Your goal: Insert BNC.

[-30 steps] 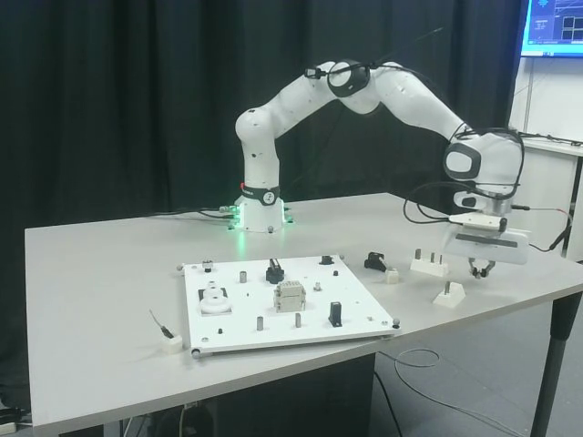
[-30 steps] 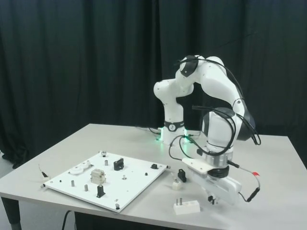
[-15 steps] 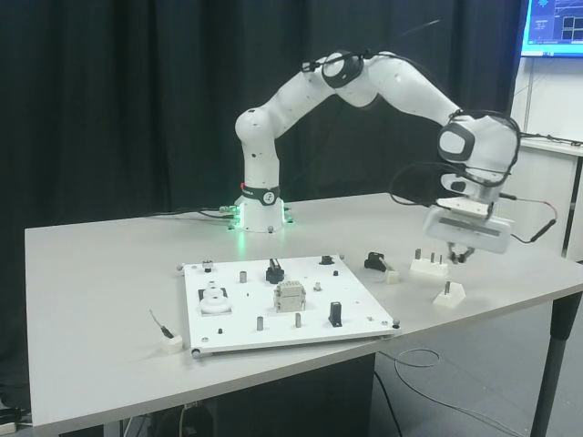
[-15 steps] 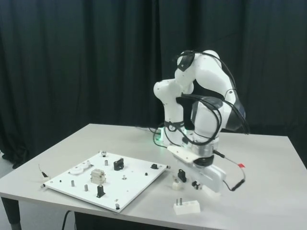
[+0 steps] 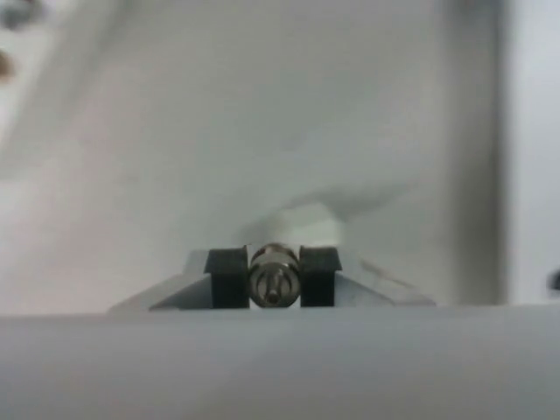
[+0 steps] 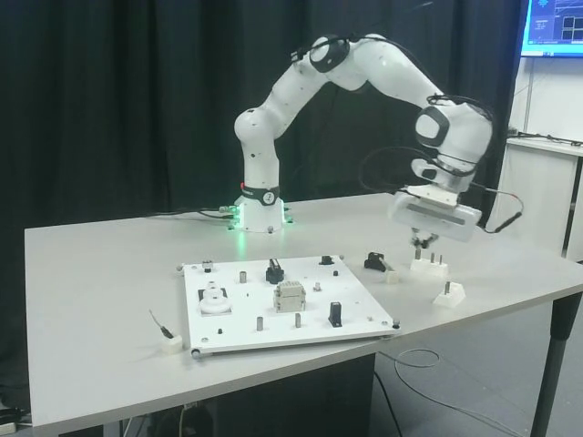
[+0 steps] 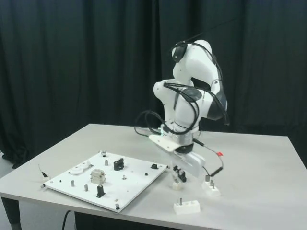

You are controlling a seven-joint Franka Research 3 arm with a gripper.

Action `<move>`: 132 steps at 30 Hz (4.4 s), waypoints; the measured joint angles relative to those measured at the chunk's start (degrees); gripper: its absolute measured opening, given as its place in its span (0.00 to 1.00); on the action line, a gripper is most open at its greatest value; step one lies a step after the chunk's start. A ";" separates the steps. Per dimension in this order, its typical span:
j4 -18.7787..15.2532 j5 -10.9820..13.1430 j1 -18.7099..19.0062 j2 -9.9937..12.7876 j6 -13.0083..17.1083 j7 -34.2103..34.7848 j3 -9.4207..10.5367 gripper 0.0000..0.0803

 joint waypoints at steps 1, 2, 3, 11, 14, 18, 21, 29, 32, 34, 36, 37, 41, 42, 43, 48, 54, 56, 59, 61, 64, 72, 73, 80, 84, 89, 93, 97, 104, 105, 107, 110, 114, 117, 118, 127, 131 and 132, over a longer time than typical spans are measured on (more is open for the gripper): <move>-1.19 -0.76 -0.15 -0.94 0.03 -0.69 0.07 0.15; -2.17 -1.38 -0.30 -1.77 0.11 -1.34 0.14 0.15; -3.34 -2.12 -0.49 -2.75 0.24 -2.15 0.25 0.15; -13.24 -8.03 -3.70 -11.07 4.99 -6.94 2.24 0.15; -17.46 -10.87 -6.05 -14.68 8.49 -7.87 3.85 0.15; -22.86 -13.96 -9.80 -19.28 13.72 -10.20 6.12 0.15; -26.67 -15.16 -12.70 -22.39 17.91 -12.95 7.30 0.15; -32.73 -15.27 -18.34 -27.04 26.24 -23.98 7.65 0.15; -33.43 -15.24 -20.17 -27.46 28.12 -27.06 7.61 0.15; -33.63 -15.18 -21.38 -27.47 28.97 -29.52 7.60 0.15; -33.69 -15.08 -22.46 -27.42 29.45 -32.26 7.59 0.15; -33.69 -14.99 -22.94 -27.40 29.54 -33.65 7.61 0.15; -33.69 -13.90 -24.58 -27.16 30.35 -38.70 7.61 0.15; -33.69 -13.52 -24.90 -27.04 30.64 -39.68 7.61 0.15; -33.69 -13.16 -25.23 -26.89 30.97 -40.67 7.61 0.15; -33.68 -10.99 -26.37 -25.92 32.50 -44.56 7.61 0.15; -33.63 -7.69 -26.89 -24.22 34.70 -49.33 7.62 0.15; -33.61 -6.54 -26.89 -23.58 35.48 -51.75 7.63 0.15; -33.57 -4.74 -26.89 -22.64 36.47 -55.02 7.65 0.15; -33.50 -3.61 -26.89 -22.06 36.83 -56.39 7.65 0.15; -33.41 -2.37 -26.89 -21.35 37.22 -57.29 7.65 0.15; -33.18 -0.84 -26.88 -20.23 37.29 -58.11 7.80 0.15; -33.16 -0.64 -26.88 -20.13 37.29 -58.38 7.83 0.15; -33.11 0.66 -26.88 -19.55 37.29 -60.30 7.98 0.15; -33.12 0.89 -26.88 -19.20 37.28 -60.69 8.08 0.15; -33.11 1.04 -26.88 -18.74 37.32 -61.09 8.39 0.15; -33.11 1.44 -26.88 -18.20 37.82 -61.70 8.63 0.15; -33.11 2.12 -26.88 -17.55 38.58 -62.75 8.84 0.15; -33.11 2.70 -26.88 -16.52 39.31 -63.78 9.18 0.15; -33.11 2.83 -26.88 -16.39 39.37 -63.87 9.23 0.15; -33.12 3.08 -26.88 -16.16 39.45 -64.06 9.34 0.15; -33.14 3.60 -26.88 -15.88 39.49 -64.39 9.55 0.15; -33.15 4.30 -26.88 -15.54 39.53 -64.90 9.80 0.15; -33.19 4.40 -26.88 -15.34 39.53 -64.99 9.95 0.15; -33.21 4.41 -26.88 -15.29 39.53 -64.99 9.99 0.15; -33.63 4.50 -26.88 -15.09 39.61 -64.99 10.32 0.15; -33.63 4.54 -26.88 -15.09 39.63 -64.99 10.33 0.15; -33.63 4.55 -26.88 -15.09 39.64 -64.99 10.33 0.15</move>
